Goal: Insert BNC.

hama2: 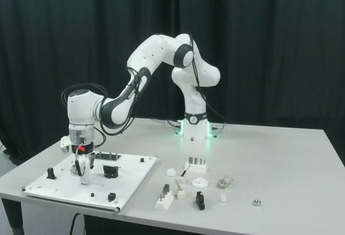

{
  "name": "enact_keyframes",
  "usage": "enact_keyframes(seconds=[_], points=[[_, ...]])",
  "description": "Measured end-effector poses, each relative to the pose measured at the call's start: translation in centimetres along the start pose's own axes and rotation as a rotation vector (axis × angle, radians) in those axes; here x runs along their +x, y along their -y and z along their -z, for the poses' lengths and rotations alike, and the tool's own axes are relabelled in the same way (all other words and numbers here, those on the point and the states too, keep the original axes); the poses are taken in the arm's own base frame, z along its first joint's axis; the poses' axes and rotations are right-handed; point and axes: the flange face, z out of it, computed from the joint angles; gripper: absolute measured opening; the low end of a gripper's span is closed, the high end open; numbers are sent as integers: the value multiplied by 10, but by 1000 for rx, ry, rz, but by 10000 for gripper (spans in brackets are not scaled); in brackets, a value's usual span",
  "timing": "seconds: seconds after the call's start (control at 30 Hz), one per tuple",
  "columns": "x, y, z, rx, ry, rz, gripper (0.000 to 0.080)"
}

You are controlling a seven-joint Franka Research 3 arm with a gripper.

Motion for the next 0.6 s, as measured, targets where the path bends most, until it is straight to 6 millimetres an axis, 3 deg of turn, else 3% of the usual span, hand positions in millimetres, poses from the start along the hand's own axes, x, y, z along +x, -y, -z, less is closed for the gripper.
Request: enact_keyframes(seconds=[0.6], points=[[5, -2, 0, 12, 36, -80, 126]])
